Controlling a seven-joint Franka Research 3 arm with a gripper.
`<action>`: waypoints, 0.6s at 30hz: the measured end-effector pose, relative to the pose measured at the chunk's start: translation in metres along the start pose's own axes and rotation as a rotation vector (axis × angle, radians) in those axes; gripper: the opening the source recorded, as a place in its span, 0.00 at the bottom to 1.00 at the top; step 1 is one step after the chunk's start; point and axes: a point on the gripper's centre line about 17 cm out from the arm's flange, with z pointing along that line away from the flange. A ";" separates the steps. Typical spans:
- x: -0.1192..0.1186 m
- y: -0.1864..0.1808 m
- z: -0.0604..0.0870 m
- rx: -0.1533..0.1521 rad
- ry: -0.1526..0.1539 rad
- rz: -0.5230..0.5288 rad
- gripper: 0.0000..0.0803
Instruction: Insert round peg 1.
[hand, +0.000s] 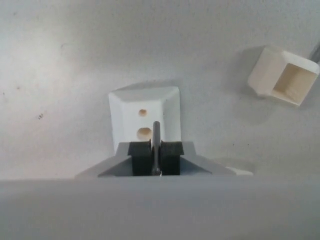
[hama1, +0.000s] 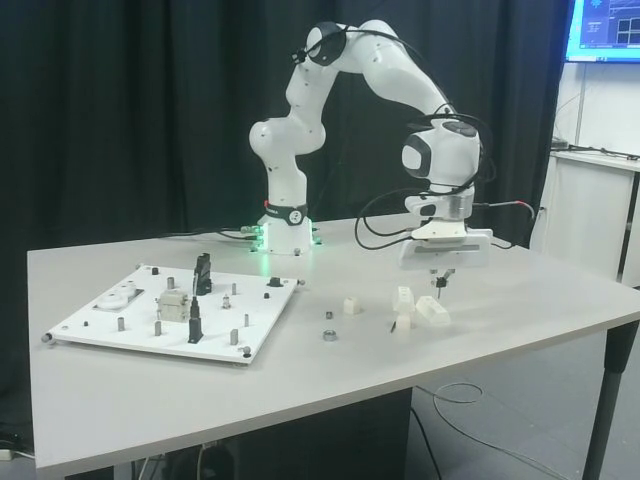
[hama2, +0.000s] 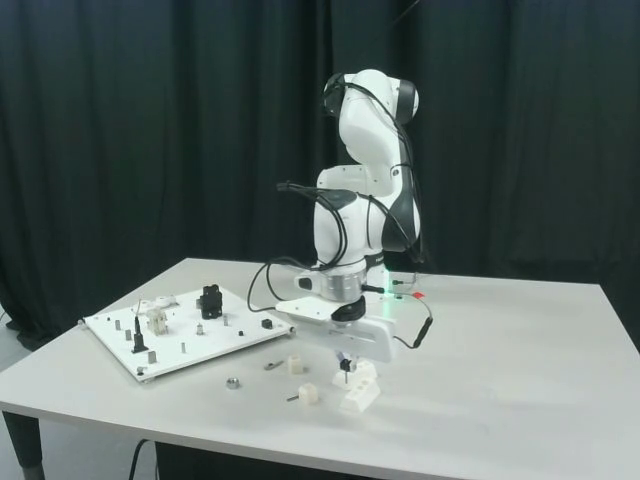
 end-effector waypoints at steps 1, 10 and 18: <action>0.000 0.000 0.000 0.000 0.000 0.001 0.04; 0.002 0.013 0.000 -0.026 -0.003 0.001 0.04; -0.001 0.037 -0.001 -0.069 -0.028 0.003 0.04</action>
